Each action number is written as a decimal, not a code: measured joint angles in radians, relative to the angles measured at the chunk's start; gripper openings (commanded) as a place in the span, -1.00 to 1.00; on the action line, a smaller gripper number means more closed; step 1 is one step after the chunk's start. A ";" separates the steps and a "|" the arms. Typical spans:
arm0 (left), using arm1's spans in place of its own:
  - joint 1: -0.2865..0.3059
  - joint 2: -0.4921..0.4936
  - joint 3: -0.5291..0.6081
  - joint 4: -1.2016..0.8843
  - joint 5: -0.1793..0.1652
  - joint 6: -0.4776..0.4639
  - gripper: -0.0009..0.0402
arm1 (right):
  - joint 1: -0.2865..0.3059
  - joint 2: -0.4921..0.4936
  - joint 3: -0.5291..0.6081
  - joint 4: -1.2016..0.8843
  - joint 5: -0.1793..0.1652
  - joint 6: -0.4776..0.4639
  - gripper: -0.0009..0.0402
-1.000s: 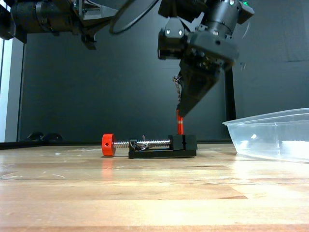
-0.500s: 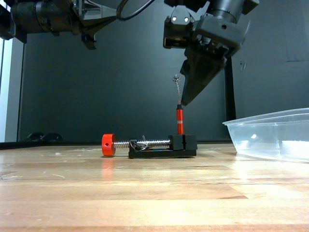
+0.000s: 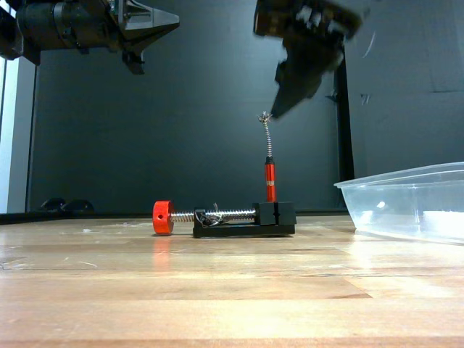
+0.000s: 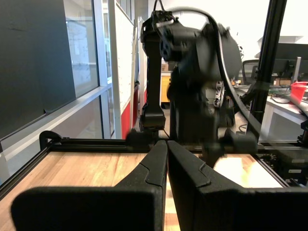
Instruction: Pick the RCA connector and install on taskboard
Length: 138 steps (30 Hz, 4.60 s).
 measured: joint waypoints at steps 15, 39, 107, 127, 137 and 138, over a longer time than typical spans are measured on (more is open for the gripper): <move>0.000 0.000 0.000 0.000 0.000 0.000 -0.96 | -0.054 -0.294 -0.254 0.392 0.008 -0.069 -0.97; 0.000 0.000 0.000 0.000 0.000 0.000 -0.96 | -0.128 -0.637 -0.666 0.955 -0.010 -0.158 -0.96; 0.000 0.000 0.000 0.000 0.000 0.000 -0.96 | -0.127 -0.706 -0.754 0.990 -0.074 -0.158 -0.96; 0.000 0.000 0.000 0.000 0.000 0.000 -0.96 | -0.127 -0.706 -0.754 0.990 -0.074 -0.158 -0.96; 0.000 0.000 0.000 0.000 0.000 0.000 -0.96 | -0.127 -0.706 -0.754 0.990 -0.074 -0.158 -0.96; 0.000 0.000 0.000 0.000 0.000 0.000 -0.96 | -0.127 -0.706 -0.754 0.990 -0.074 -0.158 -0.96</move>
